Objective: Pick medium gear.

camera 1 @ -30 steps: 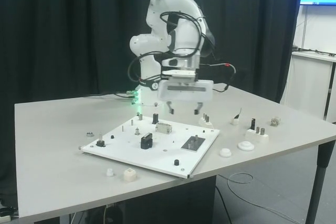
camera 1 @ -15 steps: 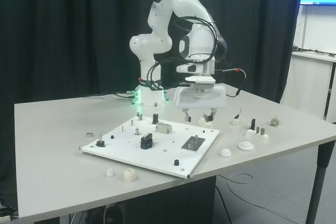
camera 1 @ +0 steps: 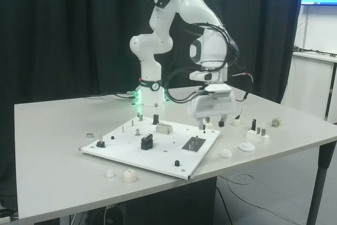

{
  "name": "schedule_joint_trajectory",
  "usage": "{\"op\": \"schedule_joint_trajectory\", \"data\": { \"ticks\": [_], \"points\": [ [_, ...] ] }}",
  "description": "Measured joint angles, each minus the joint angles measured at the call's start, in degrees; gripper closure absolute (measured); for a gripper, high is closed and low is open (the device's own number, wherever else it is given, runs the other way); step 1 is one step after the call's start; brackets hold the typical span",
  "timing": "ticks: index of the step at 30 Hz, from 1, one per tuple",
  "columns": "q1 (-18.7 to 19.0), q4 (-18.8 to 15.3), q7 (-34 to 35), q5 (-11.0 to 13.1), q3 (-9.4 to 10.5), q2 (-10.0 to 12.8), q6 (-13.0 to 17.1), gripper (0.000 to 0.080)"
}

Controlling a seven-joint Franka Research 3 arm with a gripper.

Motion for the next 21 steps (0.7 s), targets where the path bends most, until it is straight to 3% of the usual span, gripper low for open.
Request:
{"op": "schedule_joint_trajectory", "data": {
  "ticks": [21],
  "points": [
    [-0.2,5.7,-3.8,0.0,3.62,8.0,-1.9,0.0003]
  ]
}}
